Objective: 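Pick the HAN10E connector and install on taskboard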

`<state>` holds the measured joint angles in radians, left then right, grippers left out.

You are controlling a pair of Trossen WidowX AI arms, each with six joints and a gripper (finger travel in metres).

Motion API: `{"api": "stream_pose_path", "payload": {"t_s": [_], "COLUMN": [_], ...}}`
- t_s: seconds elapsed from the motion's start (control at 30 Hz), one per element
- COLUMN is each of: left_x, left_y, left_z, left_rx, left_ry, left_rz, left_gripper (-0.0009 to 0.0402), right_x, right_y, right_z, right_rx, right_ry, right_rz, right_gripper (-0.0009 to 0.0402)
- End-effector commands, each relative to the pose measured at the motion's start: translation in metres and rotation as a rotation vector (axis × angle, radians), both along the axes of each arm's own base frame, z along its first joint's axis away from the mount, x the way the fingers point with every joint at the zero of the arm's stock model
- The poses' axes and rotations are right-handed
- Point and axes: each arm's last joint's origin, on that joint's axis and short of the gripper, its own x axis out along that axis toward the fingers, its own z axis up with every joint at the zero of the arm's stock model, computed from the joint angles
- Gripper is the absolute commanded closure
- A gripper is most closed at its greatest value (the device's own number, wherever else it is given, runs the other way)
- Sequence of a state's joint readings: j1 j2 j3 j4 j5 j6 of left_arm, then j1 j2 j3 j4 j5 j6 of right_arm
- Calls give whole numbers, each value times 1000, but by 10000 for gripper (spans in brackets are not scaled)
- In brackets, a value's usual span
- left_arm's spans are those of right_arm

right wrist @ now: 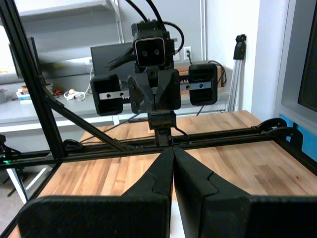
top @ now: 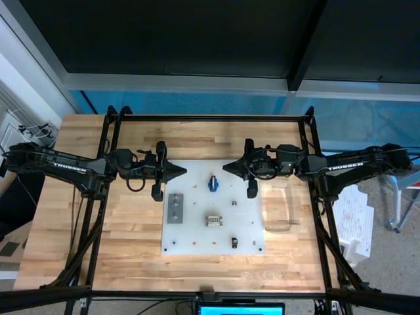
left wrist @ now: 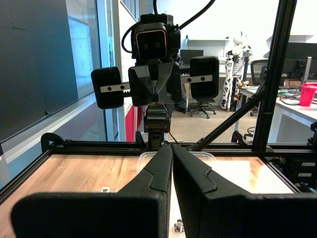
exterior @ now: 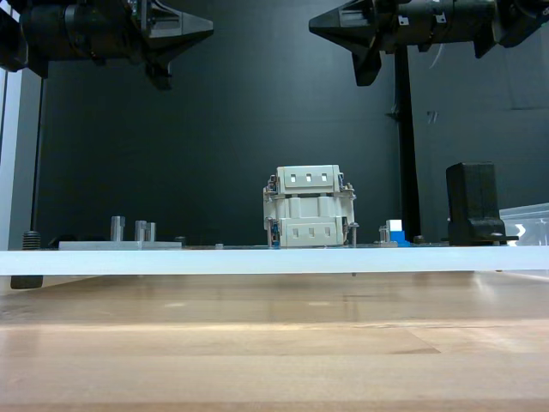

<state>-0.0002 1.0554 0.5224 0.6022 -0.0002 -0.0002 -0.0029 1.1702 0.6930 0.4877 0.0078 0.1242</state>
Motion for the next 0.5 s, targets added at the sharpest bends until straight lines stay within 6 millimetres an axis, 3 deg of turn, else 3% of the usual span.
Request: {"api": "stream_pose_path", "payload": {"t_s": [0.03, 0.5], "left_x": [0, 0], "left_y": [0, 0], "left_z": [0, 0], "left_rx": [0, 0], "left_ry": [0, 0], "left_rz": [0, 0], "left_gripper": [392, 392], "right_x": [-2, -3], "right_y": [0, 0], "right_z": [-4, -6], "right_rx": [-2, -25], "right_ry": [-10, -12], "right_rz": [-1, -18], "right_gripper": [393, 393]}}
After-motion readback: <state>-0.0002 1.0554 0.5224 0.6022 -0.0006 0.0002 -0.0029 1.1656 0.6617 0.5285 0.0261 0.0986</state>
